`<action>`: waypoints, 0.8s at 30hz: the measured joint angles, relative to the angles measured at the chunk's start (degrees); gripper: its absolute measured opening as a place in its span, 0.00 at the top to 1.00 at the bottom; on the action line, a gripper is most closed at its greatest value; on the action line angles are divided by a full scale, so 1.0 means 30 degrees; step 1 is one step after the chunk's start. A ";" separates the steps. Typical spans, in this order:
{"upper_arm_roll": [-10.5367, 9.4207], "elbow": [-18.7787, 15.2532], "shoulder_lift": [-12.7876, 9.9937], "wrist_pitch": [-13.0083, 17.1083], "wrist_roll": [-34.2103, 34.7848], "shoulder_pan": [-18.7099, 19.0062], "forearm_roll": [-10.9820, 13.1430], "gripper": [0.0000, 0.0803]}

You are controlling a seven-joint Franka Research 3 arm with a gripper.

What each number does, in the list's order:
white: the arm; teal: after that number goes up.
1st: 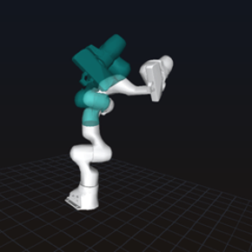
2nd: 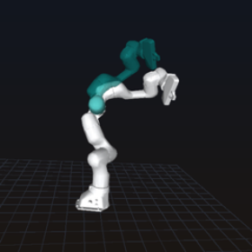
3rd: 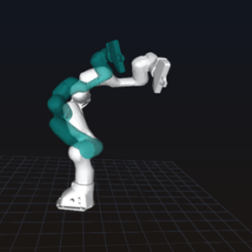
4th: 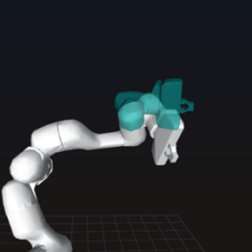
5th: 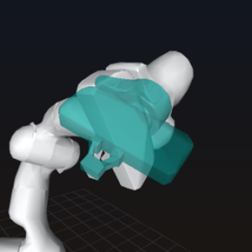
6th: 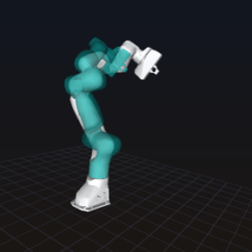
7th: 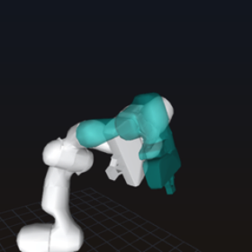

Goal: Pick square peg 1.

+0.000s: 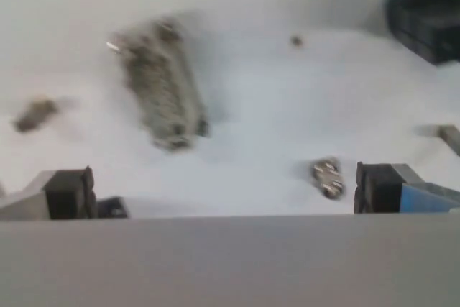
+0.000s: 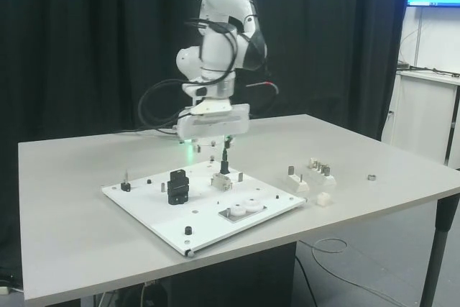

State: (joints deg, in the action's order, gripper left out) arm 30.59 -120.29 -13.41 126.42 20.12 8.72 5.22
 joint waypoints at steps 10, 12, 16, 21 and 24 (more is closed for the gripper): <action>-0.0158 0.0198 0.0230 -0.0034 0.2239 0.2085 0.0019 0.00; -0.0287 0.0239 0.0231 -0.0017 0.2642 0.2440 0.0033 0.00; -0.0641 0.0308 0.0230 0.0088 0.3238 0.3069 0.0132 0.00; -0.1166 0.0339 0.0224 0.0486 0.4477 0.3694 0.0429 0.00; -0.1532 0.0339 0.0195 0.0981 0.5268 0.3984 0.0493 0.00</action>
State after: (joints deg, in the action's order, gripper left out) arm 26.00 -119.28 -12.83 129.36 35.92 20.67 6.70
